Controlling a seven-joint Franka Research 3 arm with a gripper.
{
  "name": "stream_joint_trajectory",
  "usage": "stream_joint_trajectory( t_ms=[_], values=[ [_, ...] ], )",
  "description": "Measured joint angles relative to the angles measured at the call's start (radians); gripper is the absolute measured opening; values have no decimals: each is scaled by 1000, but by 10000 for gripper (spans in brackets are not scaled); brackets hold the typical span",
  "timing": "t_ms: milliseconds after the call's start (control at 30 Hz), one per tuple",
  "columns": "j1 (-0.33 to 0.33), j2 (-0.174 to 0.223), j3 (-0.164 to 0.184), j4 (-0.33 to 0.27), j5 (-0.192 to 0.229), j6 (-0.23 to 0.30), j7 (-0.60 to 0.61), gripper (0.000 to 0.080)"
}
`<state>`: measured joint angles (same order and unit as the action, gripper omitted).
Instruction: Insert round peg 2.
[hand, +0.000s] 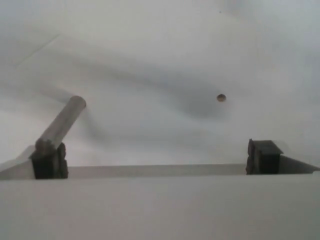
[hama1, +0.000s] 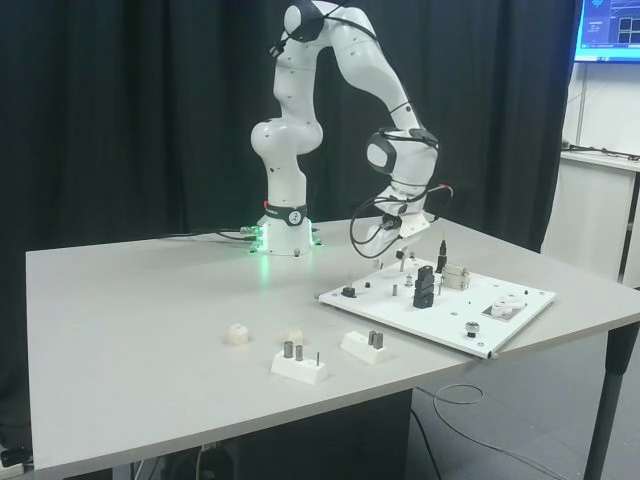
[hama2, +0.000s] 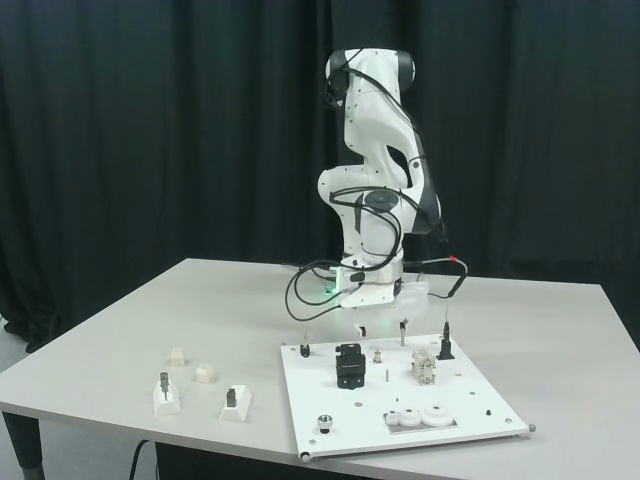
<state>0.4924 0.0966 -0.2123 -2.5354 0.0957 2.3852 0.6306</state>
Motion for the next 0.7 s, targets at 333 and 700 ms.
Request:
stream_joint_trajectory(
  t_ms=[333, 700],
  values=[
    [-1, -41, -2, 9, 0, -36, 9, 800],
    [-3, -69, -8, 10, -9, -39, 9, 800]
  ],
)
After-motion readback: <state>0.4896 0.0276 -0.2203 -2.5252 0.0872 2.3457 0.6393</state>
